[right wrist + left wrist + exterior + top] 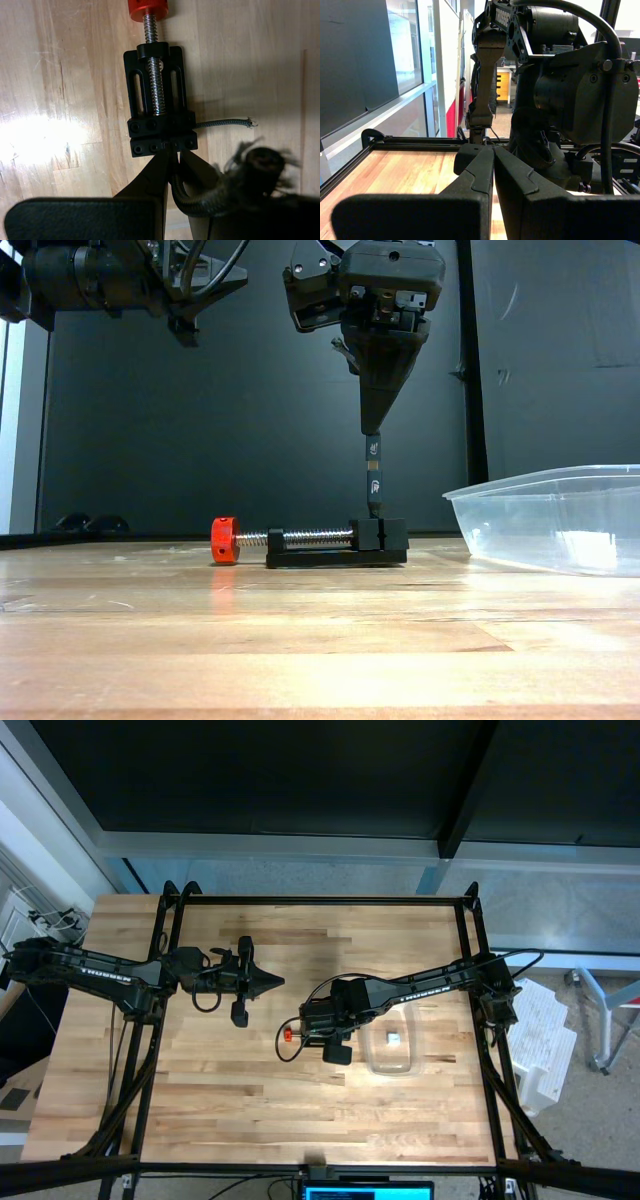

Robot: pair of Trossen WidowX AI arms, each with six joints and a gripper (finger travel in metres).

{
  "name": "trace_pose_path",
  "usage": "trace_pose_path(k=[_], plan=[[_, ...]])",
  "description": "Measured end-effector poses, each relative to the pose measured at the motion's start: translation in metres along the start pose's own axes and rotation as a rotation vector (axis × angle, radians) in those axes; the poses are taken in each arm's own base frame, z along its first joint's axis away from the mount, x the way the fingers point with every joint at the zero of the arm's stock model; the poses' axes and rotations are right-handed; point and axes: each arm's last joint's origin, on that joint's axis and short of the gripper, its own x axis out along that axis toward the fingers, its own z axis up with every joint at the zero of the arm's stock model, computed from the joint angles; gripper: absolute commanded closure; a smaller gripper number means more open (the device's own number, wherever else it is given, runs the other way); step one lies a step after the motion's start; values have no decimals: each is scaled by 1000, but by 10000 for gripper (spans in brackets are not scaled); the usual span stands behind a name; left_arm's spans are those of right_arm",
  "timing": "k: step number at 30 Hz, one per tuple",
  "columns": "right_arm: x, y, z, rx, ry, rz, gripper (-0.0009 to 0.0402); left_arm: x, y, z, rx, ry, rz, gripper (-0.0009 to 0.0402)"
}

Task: Pick the USB-C connector and install on taskboard

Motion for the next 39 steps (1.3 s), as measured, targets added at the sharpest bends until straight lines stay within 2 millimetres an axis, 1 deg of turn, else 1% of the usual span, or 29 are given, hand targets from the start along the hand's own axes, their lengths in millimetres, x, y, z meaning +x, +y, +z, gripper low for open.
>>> trace_pose_path(k=[39], plan=[[-1, 1, -1, -23, 3, 0, 393, 0, 0, 0, 0, 0, 0, 393]])
